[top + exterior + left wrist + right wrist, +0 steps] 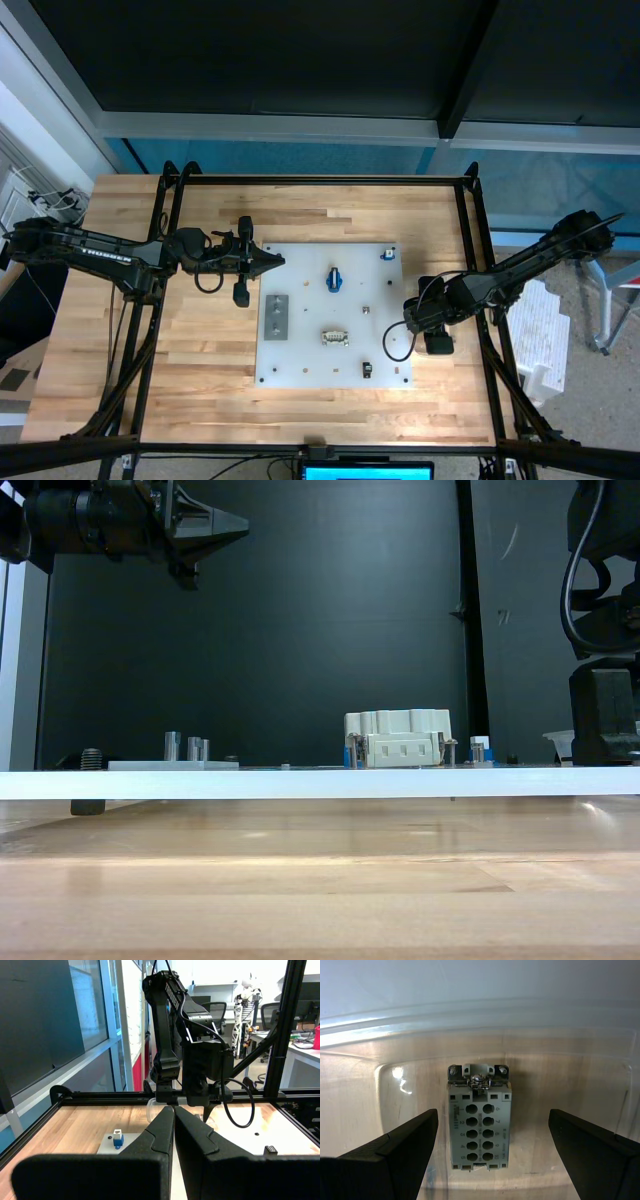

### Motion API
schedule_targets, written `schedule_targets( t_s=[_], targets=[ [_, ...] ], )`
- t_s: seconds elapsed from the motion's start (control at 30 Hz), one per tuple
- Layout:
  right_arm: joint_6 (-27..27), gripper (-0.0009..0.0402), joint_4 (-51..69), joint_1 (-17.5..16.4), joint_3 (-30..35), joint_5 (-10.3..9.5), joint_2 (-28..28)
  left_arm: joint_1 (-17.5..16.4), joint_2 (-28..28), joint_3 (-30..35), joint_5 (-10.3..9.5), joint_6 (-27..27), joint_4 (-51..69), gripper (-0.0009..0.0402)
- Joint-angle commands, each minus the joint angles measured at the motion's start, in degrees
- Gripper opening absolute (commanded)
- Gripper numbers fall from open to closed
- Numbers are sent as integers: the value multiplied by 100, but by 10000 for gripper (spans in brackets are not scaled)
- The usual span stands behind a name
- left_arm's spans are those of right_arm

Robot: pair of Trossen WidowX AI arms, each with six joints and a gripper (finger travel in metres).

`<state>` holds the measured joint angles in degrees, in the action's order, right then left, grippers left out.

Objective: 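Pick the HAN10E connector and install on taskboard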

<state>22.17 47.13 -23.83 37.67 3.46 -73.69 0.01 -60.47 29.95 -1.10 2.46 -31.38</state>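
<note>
1. Right gripper (436, 342) is pointed downward just off the taskboard's (300, 370) right edge, on the side toward the table's (130, 400) right edge. Its fingers (405, 1150) are spread wide and nothing is gripped.
2. Between those fingers, and touched by neither, the HAN10E connector (479, 1117) is seen lying flat in a clear tray (530, 1050). Two rows of numbered round holes are turned up toward the camera, and a metal clamp with a screw is seen at one end.
3. Left gripper (272, 260) is raised well above the taskboard's far left corner and pointed toward the table's right edge. Its fingers are pressed together with nothing between them.
4. The taskboard is laid flat about the middle of the table.
5. On the taskboard, a grey plate (275, 318) is fixed near its left edge, and a blue part (335, 279) is set toward its far edge.
6. A second pale connector block (335, 338) is seen standing near the taskboard's middle, and a small black part (367, 371) is placed close to its near edge.
</note>
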Motion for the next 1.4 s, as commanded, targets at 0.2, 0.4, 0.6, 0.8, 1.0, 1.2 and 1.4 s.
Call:
schedule_targets(
  t_s=[0.2, 0.4, 0.6, 0.8, 1.0, 1.2, 1.4],
  targets=[
    [11, 281, -120, -2, -83, -17, 2, 0, -2, 0, 2, 0, 0, 1],
    [11, 237, -122, -4, -85, -33, 2, 0, -2, 0, 2, 0, 0, 1],
    [52, 176, -120, -4, -85, -59, 2, 0, -2, 0, 2, 0, 0, 1],
    [57, 116, -120, -7, -85, -160, 2, 0, -2, 0, 2, 0, 0, 1],
    [140, 75, -74, -4, -61, -166, 11, -2, -2, 0, 2, 0, 0, 1],
    [138, 56, 286, -4, 216, -162, 87, -2, -2, 0, 2, 0, 0, 1],
    [136, 48, 929, -2, 791, -162, 111, -2, -2, 0, 2, 0, 0, 1]
  ],
)
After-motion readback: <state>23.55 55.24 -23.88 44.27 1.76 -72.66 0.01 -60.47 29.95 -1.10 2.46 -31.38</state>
